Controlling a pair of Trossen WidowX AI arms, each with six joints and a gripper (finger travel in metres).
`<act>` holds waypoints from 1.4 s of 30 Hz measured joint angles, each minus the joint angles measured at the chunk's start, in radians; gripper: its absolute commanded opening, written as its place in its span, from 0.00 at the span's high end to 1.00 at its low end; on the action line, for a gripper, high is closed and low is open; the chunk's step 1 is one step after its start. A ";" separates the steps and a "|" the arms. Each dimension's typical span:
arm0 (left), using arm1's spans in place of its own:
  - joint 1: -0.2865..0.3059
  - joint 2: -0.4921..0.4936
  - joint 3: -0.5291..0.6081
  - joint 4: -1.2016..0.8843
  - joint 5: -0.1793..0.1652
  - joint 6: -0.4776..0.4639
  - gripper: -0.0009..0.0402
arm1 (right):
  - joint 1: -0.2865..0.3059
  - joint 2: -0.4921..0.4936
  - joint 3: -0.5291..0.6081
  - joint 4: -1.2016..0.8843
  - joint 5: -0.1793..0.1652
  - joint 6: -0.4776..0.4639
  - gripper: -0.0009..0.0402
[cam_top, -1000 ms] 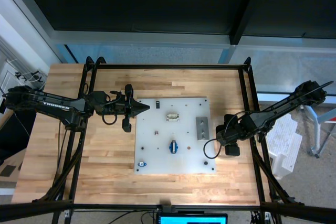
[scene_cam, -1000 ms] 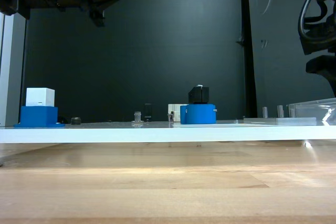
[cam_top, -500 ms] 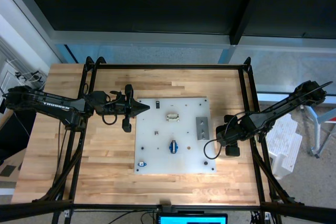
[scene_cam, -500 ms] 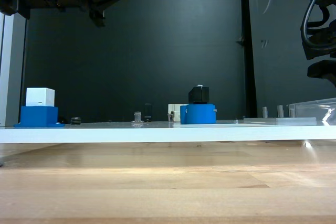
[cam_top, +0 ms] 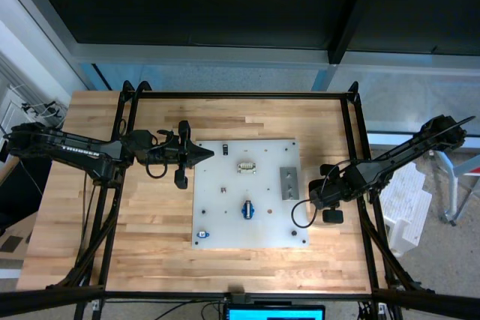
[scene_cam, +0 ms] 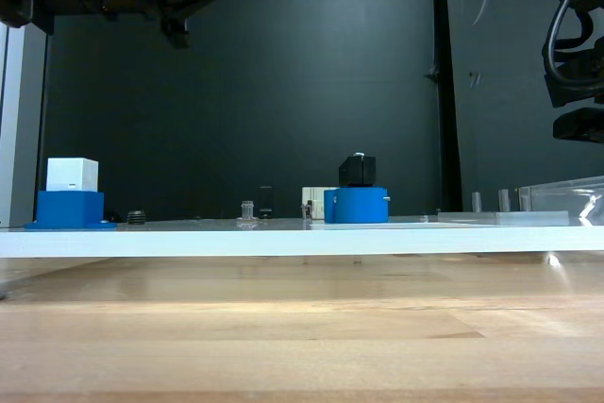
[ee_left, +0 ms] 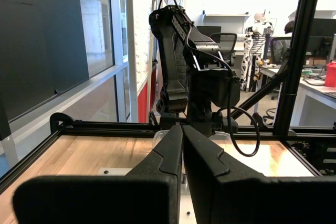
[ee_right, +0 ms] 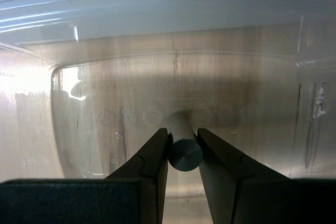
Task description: Pick the 16mm cylinder and install on the taskboard
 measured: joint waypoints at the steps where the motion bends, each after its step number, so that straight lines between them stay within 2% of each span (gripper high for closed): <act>1: 0.000 0.000 0.000 0.000 0.000 0.000 0.98 | 0.000 0.000 0.000 0.000 0.000 -0.001 0.94; 9: 0.000 0.000 0.000 0.000 0.000 0.000 0.98 | 0.001 -0.002 0.045 -0.064 -0.019 -0.028 0.95; 25: 0.000 0.000 0.000 0.000 0.000 0.000 0.98 | 0.001 -0.004 0.251 -0.185 -0.019 -0.035 0.95; 29: 0.000 0.000 0.000 0.000 0.000 0.000 0.98 | -0.001 0.027 0.294 -0.188 -0.016 -0.046 0.95; 33: 0.000 0.000 0.000 0.000 0.000 0.000 0.98 | -0.003 0.069 0.340 -0.192 0.008 -0.047 0.95; 42: 0.000 0.000 0.000 0.000 0.000 0.000 0.98 | -0.022 0.159 0.409 -0.185 0.008 -0.054 0.95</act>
